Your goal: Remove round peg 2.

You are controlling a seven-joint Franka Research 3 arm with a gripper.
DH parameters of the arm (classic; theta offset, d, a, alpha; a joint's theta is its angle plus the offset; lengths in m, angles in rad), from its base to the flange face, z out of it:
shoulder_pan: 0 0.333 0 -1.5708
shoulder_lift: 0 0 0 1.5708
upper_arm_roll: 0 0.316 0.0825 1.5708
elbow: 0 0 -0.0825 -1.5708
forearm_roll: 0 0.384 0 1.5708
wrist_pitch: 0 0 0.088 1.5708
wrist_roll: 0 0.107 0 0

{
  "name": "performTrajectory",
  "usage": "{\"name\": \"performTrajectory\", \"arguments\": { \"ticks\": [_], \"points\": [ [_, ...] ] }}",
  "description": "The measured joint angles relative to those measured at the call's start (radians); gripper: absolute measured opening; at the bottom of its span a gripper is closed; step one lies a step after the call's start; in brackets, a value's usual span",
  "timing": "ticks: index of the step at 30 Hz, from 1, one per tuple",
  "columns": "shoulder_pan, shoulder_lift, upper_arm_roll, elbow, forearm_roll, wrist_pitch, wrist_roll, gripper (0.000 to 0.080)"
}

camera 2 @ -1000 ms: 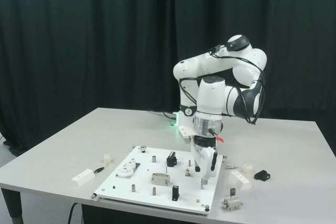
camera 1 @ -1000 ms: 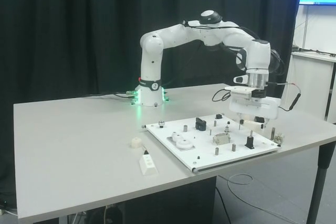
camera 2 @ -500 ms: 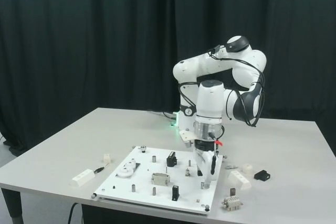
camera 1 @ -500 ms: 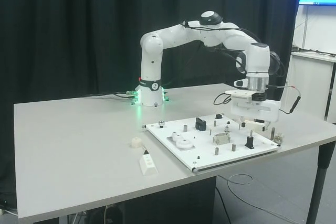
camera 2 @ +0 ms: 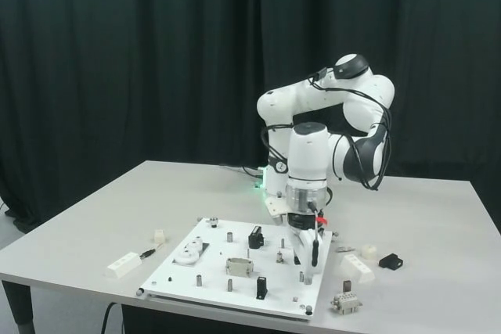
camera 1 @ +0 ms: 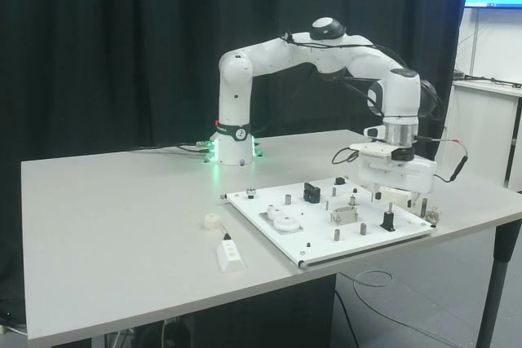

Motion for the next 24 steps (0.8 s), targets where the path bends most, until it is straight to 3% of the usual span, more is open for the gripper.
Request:
{"name": "performTrajectory", "arguments": {
  "ticks": [24],
  "points": [
    [-0.041, 0.009, 0.014, 0.05, -0.024, -0.048, -0.017, 0.08]
  ]
}}
